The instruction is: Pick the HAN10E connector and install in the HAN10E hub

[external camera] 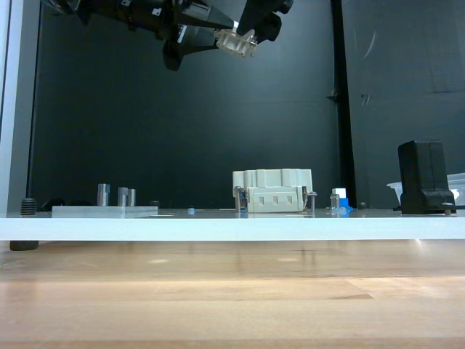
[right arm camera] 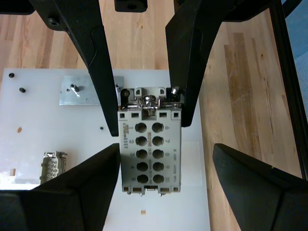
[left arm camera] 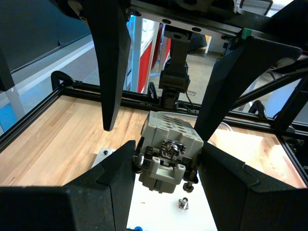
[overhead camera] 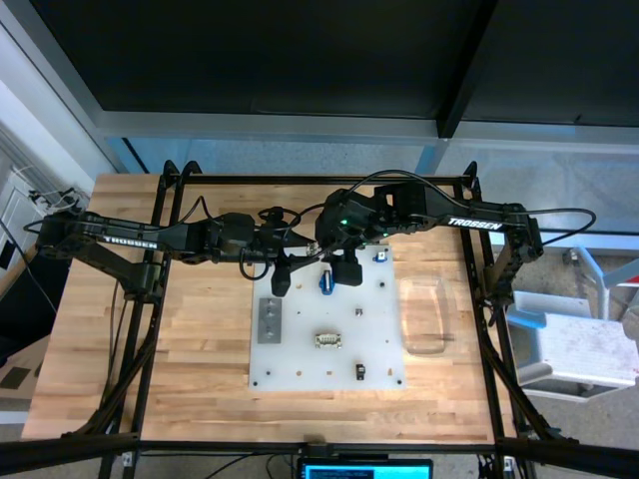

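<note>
The HAN10E connector (external camera: 237,41), a pale grey-beige block with ten holes in its face (right arm camera: 150,151), hangs high above the board between both arms. My left gripper (left arm camera: 168,161) is shut on its screw end, its fingers (right arm camera: 98,72) pressing both sides. My right gripper (right arm camera: 166,154) is open, its fingers (left arm camera: 109,72) standing on either side of the connector with a gap. In the high view the left gripper (overhead camera: 285,271) and right gripper (overhead camera: 346,267) meet over the plate's far part. The HAN10E hub (overhead camera: 327,341) (external camera: 272,190) (right arm camera: 54,166) sits bolted mid-plate, uncovered.
On the white plate (overhead camera: 300,364) are a grey metal block (overhead camera: 270,319) with pegs at the left, a blue part (overhead camera: 325,283) under the grippers, and a small black part (overhead camera: 359,372) near the front. A clear tray (overhead camera: 427,317) lies right of the plate.
</note>
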{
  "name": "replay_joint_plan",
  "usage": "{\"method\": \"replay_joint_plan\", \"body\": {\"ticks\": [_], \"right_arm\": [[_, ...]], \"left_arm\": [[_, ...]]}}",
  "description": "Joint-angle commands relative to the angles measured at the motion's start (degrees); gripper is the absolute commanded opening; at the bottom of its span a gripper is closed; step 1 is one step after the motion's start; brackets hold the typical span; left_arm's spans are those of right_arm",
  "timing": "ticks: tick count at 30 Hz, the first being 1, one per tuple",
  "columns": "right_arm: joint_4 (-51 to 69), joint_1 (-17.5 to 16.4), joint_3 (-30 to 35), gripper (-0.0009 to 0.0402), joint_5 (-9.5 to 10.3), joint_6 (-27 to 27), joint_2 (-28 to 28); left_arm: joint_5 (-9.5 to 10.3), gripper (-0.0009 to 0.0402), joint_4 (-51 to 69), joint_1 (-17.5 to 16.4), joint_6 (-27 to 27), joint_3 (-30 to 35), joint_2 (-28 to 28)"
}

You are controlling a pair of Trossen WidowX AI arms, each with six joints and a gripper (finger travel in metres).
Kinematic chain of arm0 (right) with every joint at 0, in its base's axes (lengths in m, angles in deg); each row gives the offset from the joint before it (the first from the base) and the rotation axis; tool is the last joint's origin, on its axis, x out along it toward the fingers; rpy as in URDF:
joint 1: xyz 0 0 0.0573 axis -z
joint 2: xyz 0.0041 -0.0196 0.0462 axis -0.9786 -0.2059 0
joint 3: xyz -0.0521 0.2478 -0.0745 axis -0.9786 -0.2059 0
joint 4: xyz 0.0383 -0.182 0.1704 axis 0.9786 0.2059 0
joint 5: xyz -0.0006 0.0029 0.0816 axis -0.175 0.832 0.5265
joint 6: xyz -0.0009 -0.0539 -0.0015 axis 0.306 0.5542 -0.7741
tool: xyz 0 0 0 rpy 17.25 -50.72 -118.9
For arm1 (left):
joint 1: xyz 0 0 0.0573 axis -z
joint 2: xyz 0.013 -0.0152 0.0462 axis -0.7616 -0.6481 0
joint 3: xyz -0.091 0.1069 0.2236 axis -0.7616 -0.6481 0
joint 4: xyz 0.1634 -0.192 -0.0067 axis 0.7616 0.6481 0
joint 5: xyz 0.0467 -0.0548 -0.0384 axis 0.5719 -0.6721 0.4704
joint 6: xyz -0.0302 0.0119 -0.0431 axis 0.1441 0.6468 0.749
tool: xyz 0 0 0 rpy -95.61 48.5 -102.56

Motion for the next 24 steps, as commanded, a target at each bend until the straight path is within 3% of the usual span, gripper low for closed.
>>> {"method": "replay_joint_plan", "body": {"ticks": [1, 16, 24], "right_arm": [[-0.94, -0.02, -0.13, 0.0243, 0.0, 0.11, -0.02], [-0.94, -0.04, -0.5, 0.0112, 0.02, 1.03, -0.02], [-0.87, -0.07, -0.5, 0.0066, 0.02, 1.14, -0.02]], "left_arm": [[-0.02, 0.0101, -0.52, 0.0, 0.07, 0.07, -0.04], [-0.02, 0.0102, -1.46, 0.0, 0.15, 0.04, -0.04], [-0.28, 0.011, -1.4, 0.02, 0.13, 0.04, -0.02]]}}
